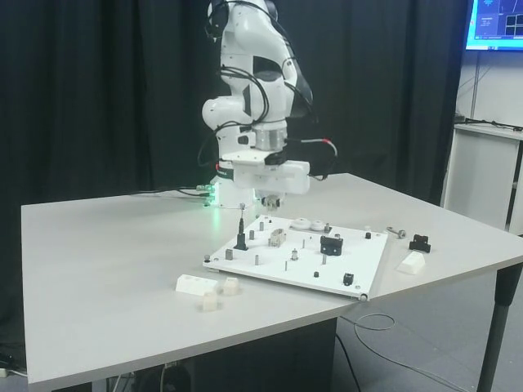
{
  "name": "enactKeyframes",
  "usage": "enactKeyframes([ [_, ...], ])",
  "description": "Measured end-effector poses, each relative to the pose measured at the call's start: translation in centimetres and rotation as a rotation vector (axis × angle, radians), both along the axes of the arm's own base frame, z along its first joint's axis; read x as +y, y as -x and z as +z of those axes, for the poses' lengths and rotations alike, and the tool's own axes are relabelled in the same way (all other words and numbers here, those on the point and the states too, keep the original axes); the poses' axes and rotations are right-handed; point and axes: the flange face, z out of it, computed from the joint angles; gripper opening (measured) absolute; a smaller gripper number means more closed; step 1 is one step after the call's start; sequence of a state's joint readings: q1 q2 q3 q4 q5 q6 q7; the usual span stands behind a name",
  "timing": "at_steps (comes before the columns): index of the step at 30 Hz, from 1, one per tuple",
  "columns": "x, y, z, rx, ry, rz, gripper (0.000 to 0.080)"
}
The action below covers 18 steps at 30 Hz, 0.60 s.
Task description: Remove waterproof.
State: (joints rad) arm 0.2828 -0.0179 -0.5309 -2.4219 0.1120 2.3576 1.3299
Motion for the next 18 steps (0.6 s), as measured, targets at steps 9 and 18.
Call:
enactKeyframes([
  [9,0.2,0.5,2.0,0.000,-0.015,0.023,0.0323],
  [18,0.6,0.5,2.2,0.004,-0.016,0.035,0.0323],
])
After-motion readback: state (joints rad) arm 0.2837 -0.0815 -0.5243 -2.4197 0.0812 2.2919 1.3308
